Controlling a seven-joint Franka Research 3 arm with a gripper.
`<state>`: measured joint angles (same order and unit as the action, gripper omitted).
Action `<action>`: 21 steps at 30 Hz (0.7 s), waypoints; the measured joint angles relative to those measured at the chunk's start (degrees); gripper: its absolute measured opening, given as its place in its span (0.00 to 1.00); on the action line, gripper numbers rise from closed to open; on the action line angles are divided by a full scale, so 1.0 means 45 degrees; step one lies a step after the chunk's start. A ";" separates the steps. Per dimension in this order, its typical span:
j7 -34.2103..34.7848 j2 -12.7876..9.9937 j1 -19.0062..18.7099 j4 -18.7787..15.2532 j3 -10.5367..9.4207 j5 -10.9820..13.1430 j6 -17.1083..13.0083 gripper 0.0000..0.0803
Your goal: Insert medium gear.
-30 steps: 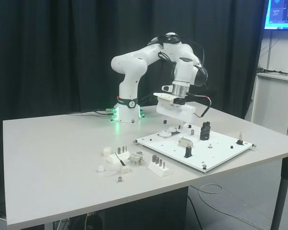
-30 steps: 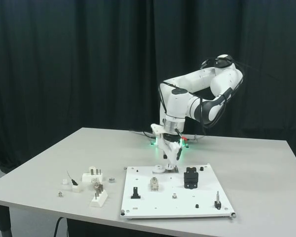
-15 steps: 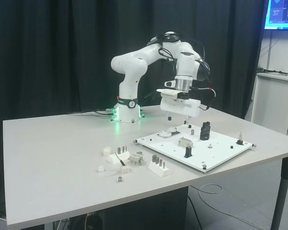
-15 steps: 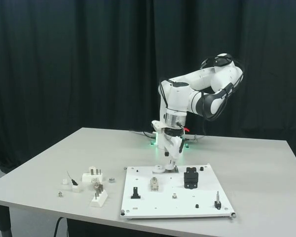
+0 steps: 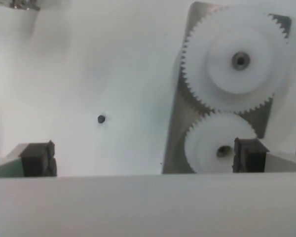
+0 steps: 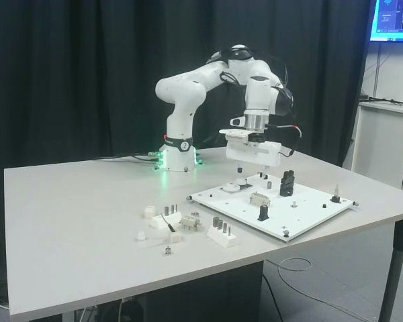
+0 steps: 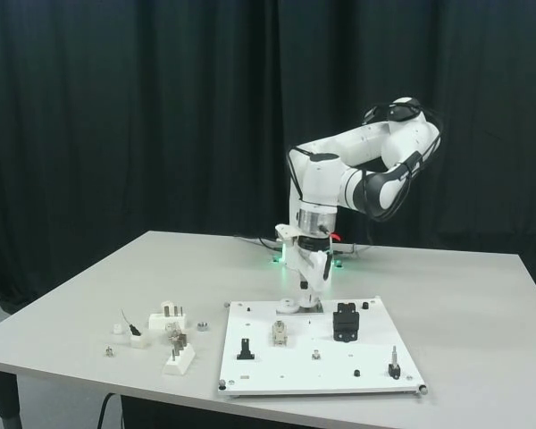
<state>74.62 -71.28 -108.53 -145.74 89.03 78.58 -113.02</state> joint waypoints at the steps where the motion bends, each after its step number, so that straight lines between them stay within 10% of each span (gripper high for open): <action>1: -0.0022 0.0002 0.0027 0.0006 -0.0080 0.0076 -0.0062 1.00; 21: -0.0121 0.0030 0.0225 0.0119 -0.0852 0.0717 -0.0758 1.00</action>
<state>74.08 -71.15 -107.51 -145.20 85.19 81.80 -116.43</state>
